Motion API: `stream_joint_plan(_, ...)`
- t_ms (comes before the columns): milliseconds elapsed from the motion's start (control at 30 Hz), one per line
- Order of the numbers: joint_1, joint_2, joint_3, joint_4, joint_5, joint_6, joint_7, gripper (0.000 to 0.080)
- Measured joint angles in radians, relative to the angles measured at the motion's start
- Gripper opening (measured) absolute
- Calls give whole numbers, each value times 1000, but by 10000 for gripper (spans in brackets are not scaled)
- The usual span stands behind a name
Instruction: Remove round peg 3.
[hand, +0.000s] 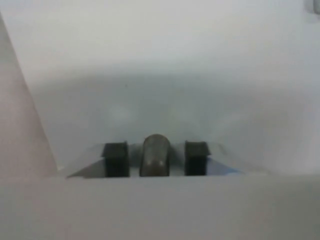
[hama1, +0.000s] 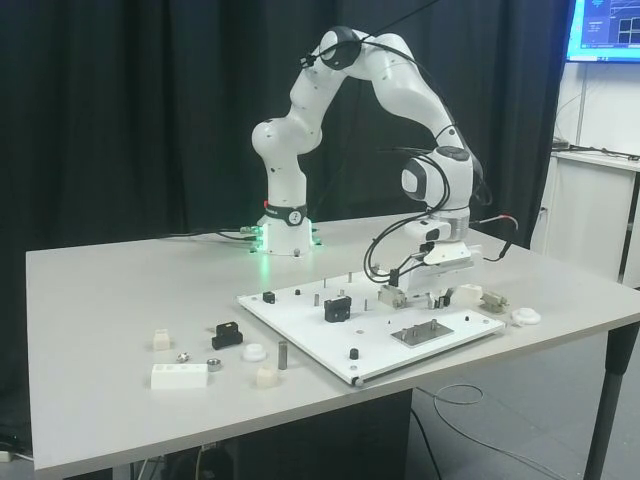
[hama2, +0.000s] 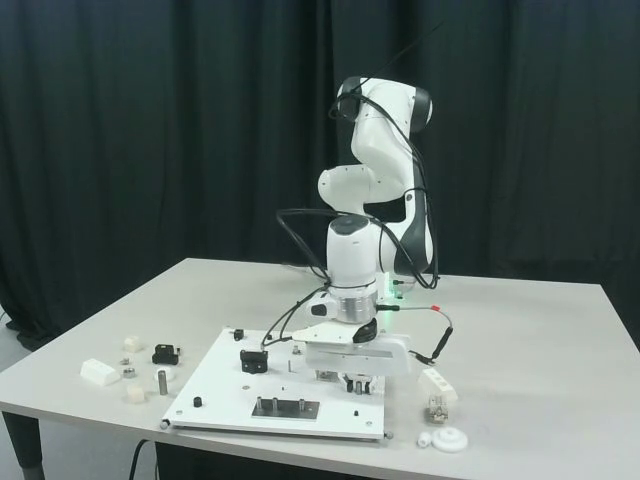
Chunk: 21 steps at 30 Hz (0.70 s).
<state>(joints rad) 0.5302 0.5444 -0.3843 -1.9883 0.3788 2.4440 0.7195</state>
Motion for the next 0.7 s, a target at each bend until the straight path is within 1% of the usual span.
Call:
stream_joint_plan(167,0,2,2,-2,-2,3,2,380)
stream_joint_plan(200,0,2,2,-2,-3,3,2,216)
stream_joint_plan(233,0,2,2,-2,-3,4,2,113)
stream_joint_plan(700,1,0,3,-1,-18,4,3,114)
